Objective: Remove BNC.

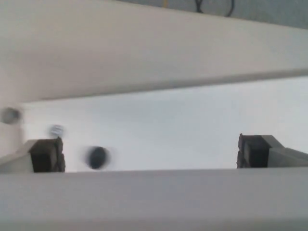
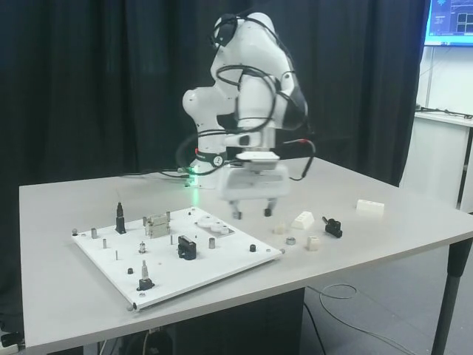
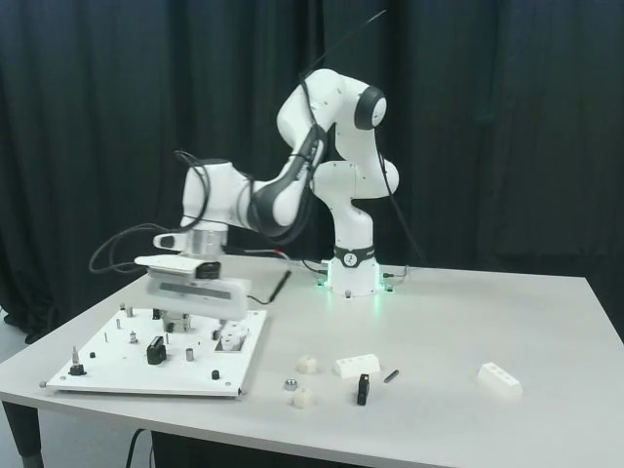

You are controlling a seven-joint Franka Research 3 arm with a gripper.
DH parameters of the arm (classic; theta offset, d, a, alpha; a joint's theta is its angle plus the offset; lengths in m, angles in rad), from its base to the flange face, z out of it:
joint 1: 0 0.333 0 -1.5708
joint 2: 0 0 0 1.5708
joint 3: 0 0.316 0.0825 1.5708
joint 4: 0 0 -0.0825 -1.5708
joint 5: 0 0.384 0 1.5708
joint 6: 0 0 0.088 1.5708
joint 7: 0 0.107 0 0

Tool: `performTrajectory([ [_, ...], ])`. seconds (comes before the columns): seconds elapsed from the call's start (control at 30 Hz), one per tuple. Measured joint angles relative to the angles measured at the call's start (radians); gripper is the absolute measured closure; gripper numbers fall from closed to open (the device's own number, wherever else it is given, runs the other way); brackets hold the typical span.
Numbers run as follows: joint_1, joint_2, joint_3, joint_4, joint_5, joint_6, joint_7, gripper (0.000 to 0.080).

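While above board (image 2: 222,259), claw (image 2: 253,213) wide open, empty.

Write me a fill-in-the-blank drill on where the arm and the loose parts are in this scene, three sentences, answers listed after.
1. The gripper hangs above the white ____ without touching it.
2. The gripper's fingers stand ____, with nothing between them.
3. The loose white block farthest from the board lies on the grey ____.

Missing words: board; open; table
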Motion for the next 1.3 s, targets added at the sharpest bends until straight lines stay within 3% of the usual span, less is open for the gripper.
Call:
performTrajectory([
  [0.43,-0.179,0.005,0.000,0.041,0.002,-0.014,-0.103,0.0003],
  [0.73,-0.275,0.016,0.003,0.105,0.023,-0.106,-0.120,0.0003],
  [0.9,-0.313,0.031,0.001,0.136,0.083,-0.143,0.002,0.0003],
  [1.13,-0.347,0.051,0.001,0.151,0.134,-0.151,0.077,0.0003],
  [1.3,-0.366,0.069,0.000,0.159,0.143,-0.151,0.175,0.0003],
])
